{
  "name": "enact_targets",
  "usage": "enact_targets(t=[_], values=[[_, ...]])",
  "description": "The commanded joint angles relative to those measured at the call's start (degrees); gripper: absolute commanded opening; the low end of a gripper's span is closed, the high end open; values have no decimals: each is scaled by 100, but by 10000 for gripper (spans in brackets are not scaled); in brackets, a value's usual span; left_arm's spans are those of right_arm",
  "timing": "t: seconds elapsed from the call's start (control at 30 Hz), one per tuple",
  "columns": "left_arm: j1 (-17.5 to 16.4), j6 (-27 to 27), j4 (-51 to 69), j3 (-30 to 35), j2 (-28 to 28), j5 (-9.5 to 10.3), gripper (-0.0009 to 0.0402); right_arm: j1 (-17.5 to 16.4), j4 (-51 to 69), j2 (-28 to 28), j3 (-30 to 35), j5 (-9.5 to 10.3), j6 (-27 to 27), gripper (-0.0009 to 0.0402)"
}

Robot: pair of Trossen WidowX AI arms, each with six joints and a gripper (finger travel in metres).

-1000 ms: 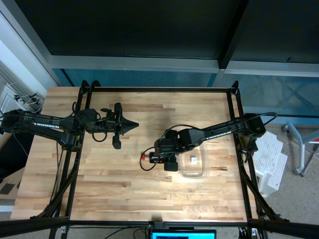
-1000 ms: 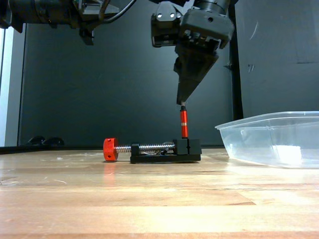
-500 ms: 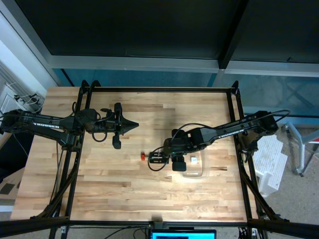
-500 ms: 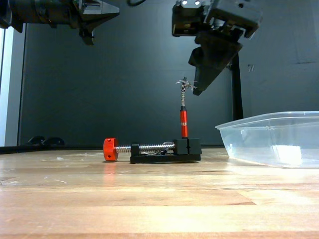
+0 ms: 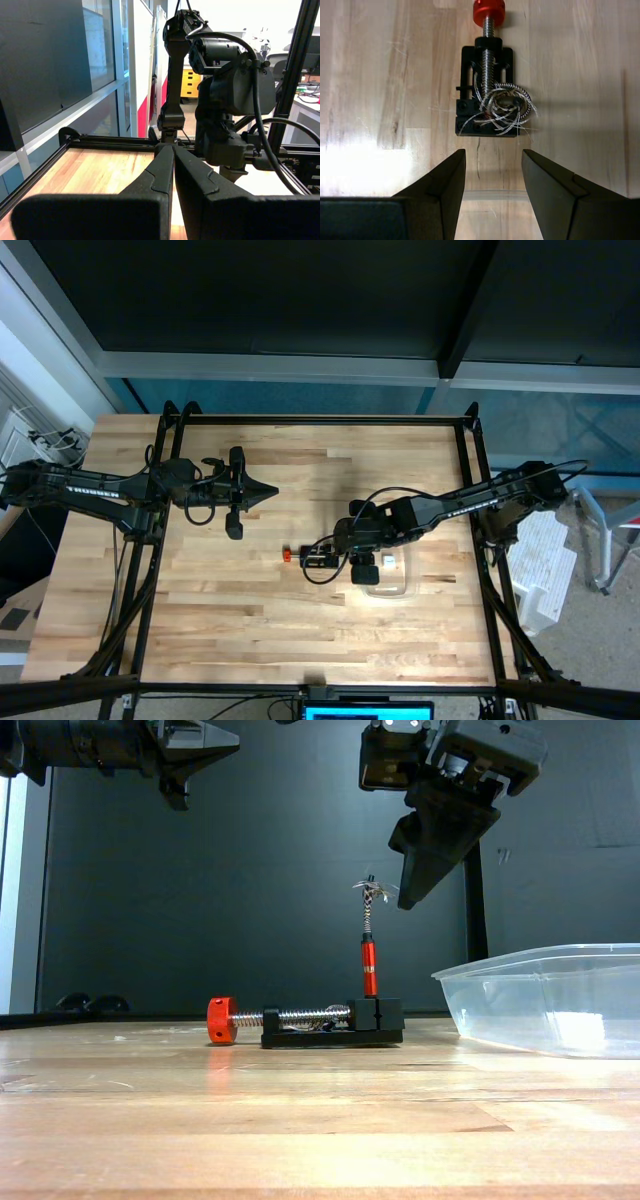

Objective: Pick the rca connector and install on the hub

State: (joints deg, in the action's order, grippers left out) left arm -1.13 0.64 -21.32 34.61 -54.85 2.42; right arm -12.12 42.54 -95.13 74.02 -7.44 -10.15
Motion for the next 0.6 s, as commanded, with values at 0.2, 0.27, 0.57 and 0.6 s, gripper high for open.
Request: enact_targets(t=[0.2,0.27,0.57,0.6], values=[[0,-2,0,0,0,-2,1,192,-562,535,-308,192,509,46],[0,-2,0,0,0,-2,1,273,-828,717,-466,363,505,16],[0,-2,0,0,0,-2,1,651,-1604,1469,-1071,640,638,1],[0,-2,0,0,0,-2,1,704,-1749,1565,-1165,660,654,1]])
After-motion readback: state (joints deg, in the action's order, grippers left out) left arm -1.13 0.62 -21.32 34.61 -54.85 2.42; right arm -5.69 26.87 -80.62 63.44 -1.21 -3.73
